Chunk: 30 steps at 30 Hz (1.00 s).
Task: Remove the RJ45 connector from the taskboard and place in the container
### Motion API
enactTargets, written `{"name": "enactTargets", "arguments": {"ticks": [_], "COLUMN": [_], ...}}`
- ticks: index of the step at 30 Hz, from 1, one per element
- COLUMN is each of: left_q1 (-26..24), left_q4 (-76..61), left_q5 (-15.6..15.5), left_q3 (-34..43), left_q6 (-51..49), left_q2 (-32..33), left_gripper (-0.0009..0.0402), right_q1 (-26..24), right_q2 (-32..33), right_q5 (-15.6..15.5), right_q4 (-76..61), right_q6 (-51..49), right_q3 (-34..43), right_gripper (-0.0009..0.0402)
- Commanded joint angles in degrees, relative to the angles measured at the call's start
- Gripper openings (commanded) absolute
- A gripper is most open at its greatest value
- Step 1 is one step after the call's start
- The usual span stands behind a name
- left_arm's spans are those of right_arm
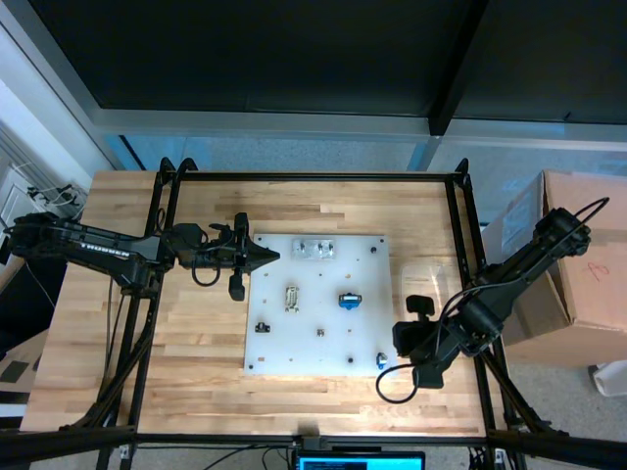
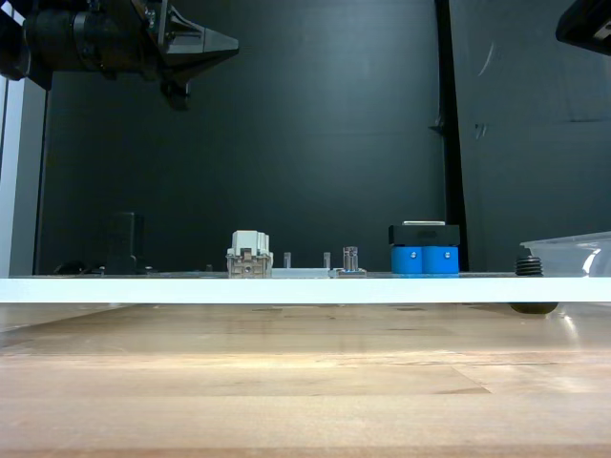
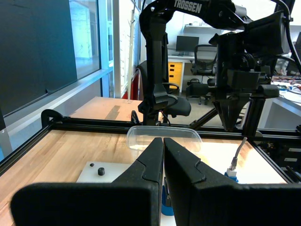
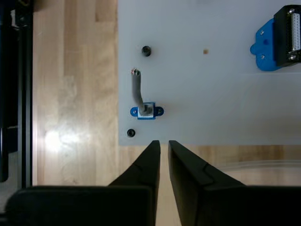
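The RJ45 connector (image 4: 146, 110) sits upright in its small blue seat near the white taskboard's (image 1: 313, 338) near right corner, with a short grey cable stub rising from it. It also shows in the high view (image 1: 381, 360) and in the left wrist view (image 3: 233, 167). My right gripper (image 4: 163, 143) hangs shut above the board's edge, just beside the connector and apart from it (image 1: 404, 345). The left gripper (image 1: 266, 257) is shut and empty, high over the board's left edge (image 2: 224, 40). The clear plastic container (image 1: 436, 279) stands right of the board.
A blue D-sub block (image 1: 349, 301) and a grey connector (image 1: 291, 298) stand mid-board. A clear part (image 1: 315, 250) sits at the board's far edge. A black frame (image 1: 460, 225) rings the table. A cardboard box (image 1: 578, 264) stands off the right side.
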Motion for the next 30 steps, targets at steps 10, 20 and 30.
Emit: {"name": "enactTargets", "arguments": {"ticks": [10,20,30], "left_q1": [0.02,0.02,0.02], "left_q4": [0.00,0.00,0.00], "left_q5": [0.02,0.02,0.02], "left_q3": [0.02,0.02,0.02], "left_q6": [0.02,0.02,0.02], "left_q2": [0.00,0.00,0.00], "left_gripper": [0.0000,0.0000,0.0000], "right_q1": [-0.02,-0.02,-0.04], "right_q2": [3.37,6.56,9.68], "right_q5": [0.42,0.48,0.72], "right_q4": [0.70,3.10,8.74], "right_q6": [1.05,1.05,0.96], "right_q3": [0.04,-0.04,-2.51], "right_gripper": [0.0161,0.0228,0.0232]}}
